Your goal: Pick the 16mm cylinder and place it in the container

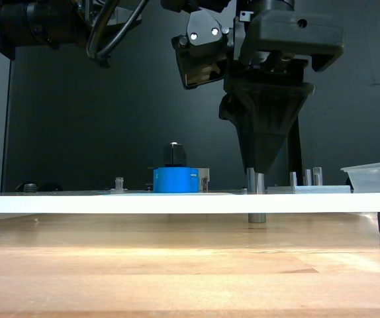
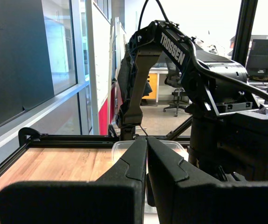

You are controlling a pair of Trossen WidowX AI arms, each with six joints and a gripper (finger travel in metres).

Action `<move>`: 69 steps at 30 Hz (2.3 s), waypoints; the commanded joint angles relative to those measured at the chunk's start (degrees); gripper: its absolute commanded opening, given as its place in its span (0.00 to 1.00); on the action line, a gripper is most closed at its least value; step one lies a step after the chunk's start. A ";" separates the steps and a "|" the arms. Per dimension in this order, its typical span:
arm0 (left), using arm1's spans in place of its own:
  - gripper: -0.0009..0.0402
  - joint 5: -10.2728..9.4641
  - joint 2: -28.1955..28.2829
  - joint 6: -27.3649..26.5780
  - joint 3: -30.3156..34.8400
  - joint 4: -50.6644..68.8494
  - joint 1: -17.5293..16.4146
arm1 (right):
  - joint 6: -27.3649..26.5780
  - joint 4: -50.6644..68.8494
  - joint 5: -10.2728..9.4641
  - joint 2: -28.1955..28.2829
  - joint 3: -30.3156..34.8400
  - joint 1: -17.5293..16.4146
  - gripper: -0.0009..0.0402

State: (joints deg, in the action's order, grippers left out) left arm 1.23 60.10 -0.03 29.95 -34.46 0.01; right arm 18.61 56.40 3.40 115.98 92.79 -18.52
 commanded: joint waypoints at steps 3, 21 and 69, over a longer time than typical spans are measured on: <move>0.02 0.00 0.00 0.00 0.00 0.00 0.00 | 0.00 -1.01 0.02 -0.04 -0.81 -0.02 0.44; 0.02 0.00 0.00 0.00 0.00 0.00 -0.02 | -0.09 -2.21 0.02 -0.04 -2.03 0.00 0.35; 0.02 0.00 0.00 0.00 0.00 0.00 0.00 | -0.02 0.39 0.00 -5.44 -1.84 0.13 0.05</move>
State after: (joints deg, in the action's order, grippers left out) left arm 1.23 60.10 -0.05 29.93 -34.46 0.01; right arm 18.57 56.38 3.40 110.91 90.91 -18.37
